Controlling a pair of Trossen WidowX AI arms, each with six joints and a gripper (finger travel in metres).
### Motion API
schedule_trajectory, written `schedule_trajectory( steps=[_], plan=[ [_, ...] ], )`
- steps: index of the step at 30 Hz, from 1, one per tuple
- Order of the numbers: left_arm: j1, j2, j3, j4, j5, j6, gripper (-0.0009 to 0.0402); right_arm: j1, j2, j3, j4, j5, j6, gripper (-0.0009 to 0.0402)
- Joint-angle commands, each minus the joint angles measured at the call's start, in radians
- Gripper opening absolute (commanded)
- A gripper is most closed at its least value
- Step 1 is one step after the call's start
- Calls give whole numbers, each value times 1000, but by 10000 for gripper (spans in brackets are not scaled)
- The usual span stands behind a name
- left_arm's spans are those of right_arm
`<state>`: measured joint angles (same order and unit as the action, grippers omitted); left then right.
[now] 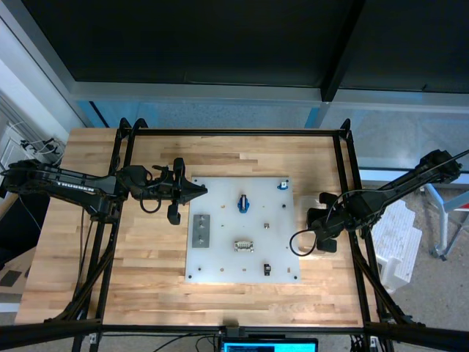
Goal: Pick the USB connector and install on taskboard
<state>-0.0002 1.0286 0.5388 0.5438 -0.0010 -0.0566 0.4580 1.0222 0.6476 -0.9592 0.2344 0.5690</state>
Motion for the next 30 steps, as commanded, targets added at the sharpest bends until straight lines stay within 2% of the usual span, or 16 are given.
schedule_trajectory(
  steps=[1, 14, 26, 30],
  plan=[
    [0, 0, 0, 0, 0, 0, 0, 0, 0, 39, -40, 1, -2, 0],
    [0, 0, 0, 0, 0, 0, 0, 0, 0, 176, -158, -2, -2, 0],
    [0, 0, 0, 0, 0, 0, 0, 1, 1, 214, -175, -2, -59, 0],
    [0, 0, 0, 0, 0, 0, 0, 3, 19, 240, -173, -36, -76, 0]
  ],
)
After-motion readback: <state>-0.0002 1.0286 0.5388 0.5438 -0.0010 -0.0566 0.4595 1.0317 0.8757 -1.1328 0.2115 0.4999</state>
